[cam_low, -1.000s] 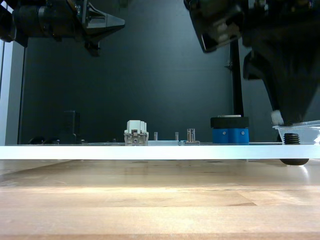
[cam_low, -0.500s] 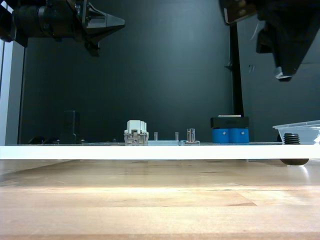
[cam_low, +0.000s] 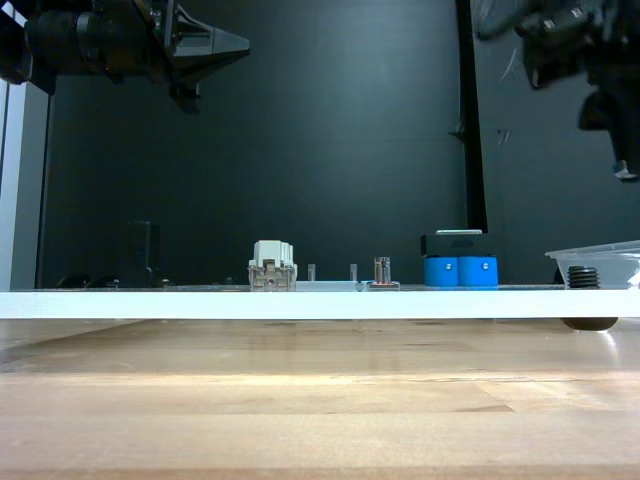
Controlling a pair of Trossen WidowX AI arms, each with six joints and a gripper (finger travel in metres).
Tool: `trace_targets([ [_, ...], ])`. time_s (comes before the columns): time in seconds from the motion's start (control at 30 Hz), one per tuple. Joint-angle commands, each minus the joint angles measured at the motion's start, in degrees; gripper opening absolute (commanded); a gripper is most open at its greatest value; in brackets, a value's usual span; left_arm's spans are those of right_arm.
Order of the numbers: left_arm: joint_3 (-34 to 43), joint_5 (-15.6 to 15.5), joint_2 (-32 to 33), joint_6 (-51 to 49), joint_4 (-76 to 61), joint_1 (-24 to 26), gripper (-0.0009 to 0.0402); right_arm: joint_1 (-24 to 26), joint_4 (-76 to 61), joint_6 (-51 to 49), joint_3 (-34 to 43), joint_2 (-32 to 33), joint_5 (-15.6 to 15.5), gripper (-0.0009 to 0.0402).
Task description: Unfasten the M12 nut and place it in the container
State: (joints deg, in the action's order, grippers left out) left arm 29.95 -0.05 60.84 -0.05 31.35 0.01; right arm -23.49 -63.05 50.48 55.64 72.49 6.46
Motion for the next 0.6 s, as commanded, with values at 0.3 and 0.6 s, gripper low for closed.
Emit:
trace_targets([
  [0.3, 0.00, -0.02, 0.02, 0.02, 0.00, -0.02, 0.0000, 0.20, 4.74, 0.02, -13.55, -6.99, -0.52, 0.0012],
  [0.6, 0.00, 0.00, 0.02, 0.02, 0.02, -0.02, 0.0000, -0.07, 13.57, 0.72, -21.07, -6.01, -0.68, 0.0012],
])
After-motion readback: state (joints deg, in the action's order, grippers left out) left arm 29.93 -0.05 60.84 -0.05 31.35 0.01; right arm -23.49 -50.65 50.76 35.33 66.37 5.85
